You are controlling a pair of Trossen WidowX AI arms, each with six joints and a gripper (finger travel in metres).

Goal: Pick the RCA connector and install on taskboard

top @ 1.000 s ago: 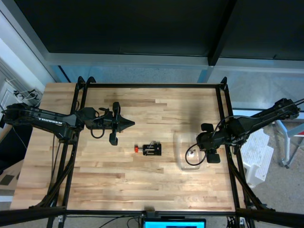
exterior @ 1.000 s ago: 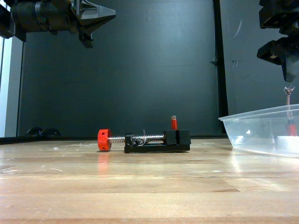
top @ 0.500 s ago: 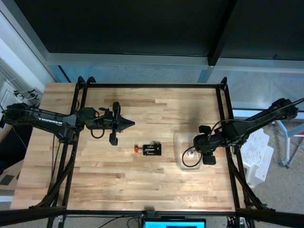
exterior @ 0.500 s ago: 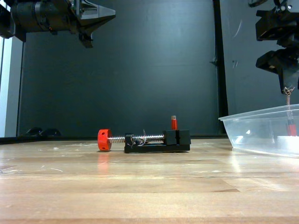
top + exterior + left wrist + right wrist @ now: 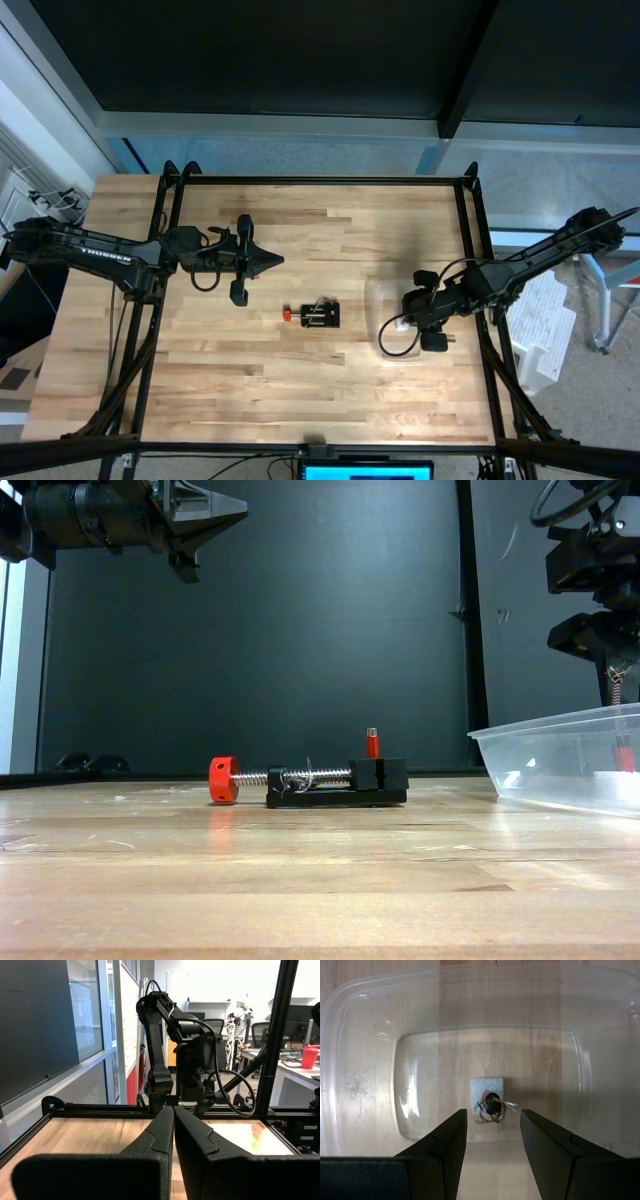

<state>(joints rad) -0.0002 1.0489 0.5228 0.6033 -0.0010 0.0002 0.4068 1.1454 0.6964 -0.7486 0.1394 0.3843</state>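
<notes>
The right claw (image 5: pixel 492 1116) is held wide, its two black fingers (image 5: pixel 442 1145) parted and empty, pointing down into the clear plastic tray (image 5: pixel 365 1060). Just beyond the fingertips, in line with the gap, the RCA connector (image 5: pixel 492 1104) is seen. It is a tiny dark round-topped plug with thin wires curling off it, seated on a small white cube (image 5: pixel 480 1087) on the tray's floor. No contact between fingers and plug is shown, and in the low view the claw is seen above the tray rim.

Well apart, toward the middle of the light wooden worktop (image 5: pixel 250 380), the taskboard (image 5: pixel 318 315) lies untouched. It is a small black block fixture with a threaded metal rod and a red-orange knob (image 5: pixel 223 779). Farther left, the left claw (image 5: pixel 268 260) is parked high above the worktop, its fingers pressed together on nothing.

The task is judged to be at its start. The pick is not yet made, and the grasp, the carry and the installation are all left.
</notes>
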